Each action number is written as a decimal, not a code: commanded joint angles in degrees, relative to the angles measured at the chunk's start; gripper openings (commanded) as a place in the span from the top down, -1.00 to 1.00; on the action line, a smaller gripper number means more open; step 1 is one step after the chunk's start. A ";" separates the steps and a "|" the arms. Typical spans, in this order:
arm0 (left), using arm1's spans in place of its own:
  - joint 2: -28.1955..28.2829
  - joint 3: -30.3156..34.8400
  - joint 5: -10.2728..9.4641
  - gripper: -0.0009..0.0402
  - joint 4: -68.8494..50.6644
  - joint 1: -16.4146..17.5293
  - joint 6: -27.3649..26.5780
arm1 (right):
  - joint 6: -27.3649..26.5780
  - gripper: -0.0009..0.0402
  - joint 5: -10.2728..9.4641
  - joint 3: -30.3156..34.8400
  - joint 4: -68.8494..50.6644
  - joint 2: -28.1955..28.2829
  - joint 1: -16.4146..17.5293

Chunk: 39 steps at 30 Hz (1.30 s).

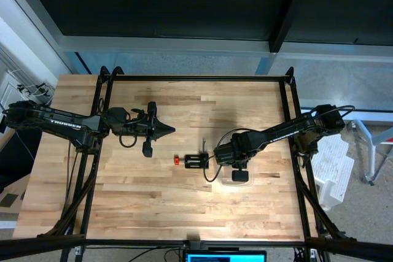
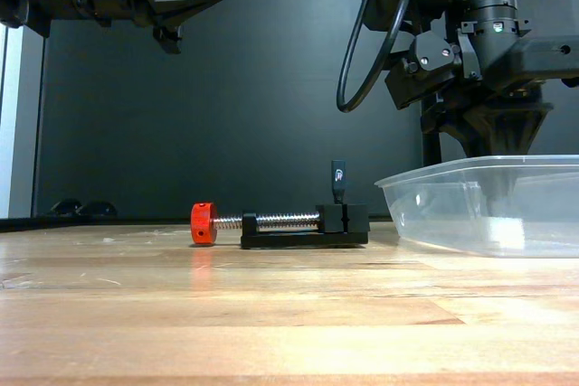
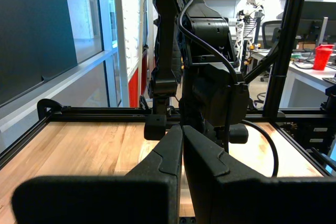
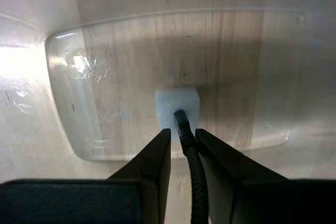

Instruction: Pick the USB-C connector and install on taskboard

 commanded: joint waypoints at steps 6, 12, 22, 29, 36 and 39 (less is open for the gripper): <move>0.02 0.02 0.00 0.96 0.02 0.02 0.02 | -0.22 0.94 0.02 -0.20 0.48 -0.02 0.00; 0.02 0.02 0.00 0.96 0.02 0.00 0.02 | -0.20 0.96 0.07 -0.20 0.20 -0.04 -0.02; 0.02 0.02 0.00 0.96 0.02 0.00 0.02 | -0.22 0.96 0.13 -0.20 -0.39 -1.07 -0.02; 0.02 0.02 0.00 0.96 0.02 0.00 0.02 | -0.22 0.96 0.15 0.33 -1.88 -2.86 -0.02; 0.02 0.02 0.00 0.96 0.02 0.02 0.02 | -0.20 0.96 0.57 2.84 -6.05 -5.53 -0.13; 0.02 0.02 0.00 0.96 0.02 0.00 0.02 | 0.52 0.96 0.59 3.72 -7.26 -7.04 -0.13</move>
